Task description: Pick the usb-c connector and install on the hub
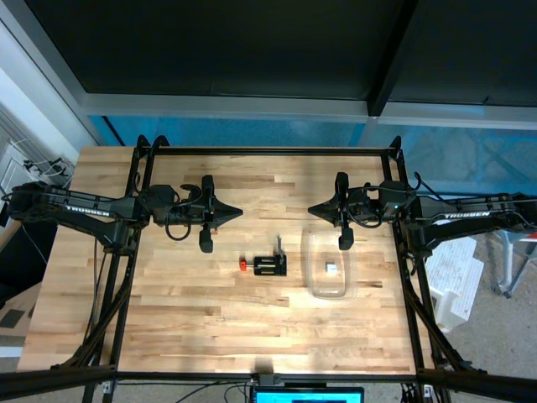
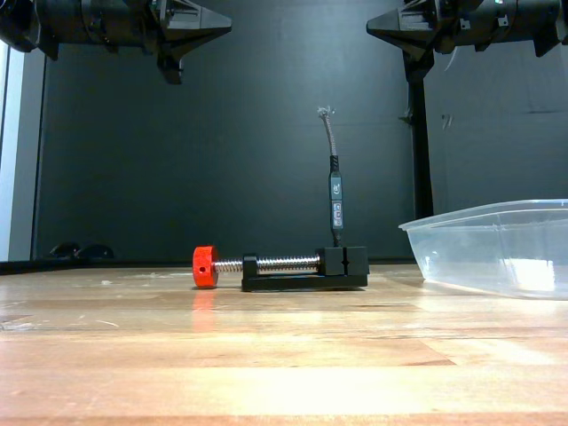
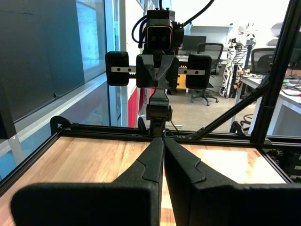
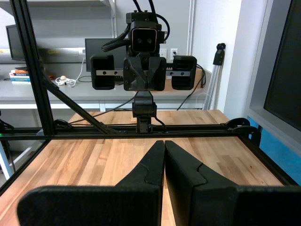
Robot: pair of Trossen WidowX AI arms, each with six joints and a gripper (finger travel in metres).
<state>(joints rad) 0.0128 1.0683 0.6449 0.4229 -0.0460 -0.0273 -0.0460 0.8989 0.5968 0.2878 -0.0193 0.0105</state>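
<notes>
Wooden table, hub lying below and between raised left gripper and right gripper, fingers closed.

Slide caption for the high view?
Left hand and right hand shut, raised, tips facing; hub on the table below, clear tray beside it on the right arm's side.

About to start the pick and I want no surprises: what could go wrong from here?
1. I cannot pick out the usb-c connector. A pale square piece lies in the clear tray, so the wrong part could be grabbed.
2. A thin cable stub stands upright from the hub, and a low approach could knock it.
The left gripper and right gripper hang shut above the table, apart from everything.
</notes>
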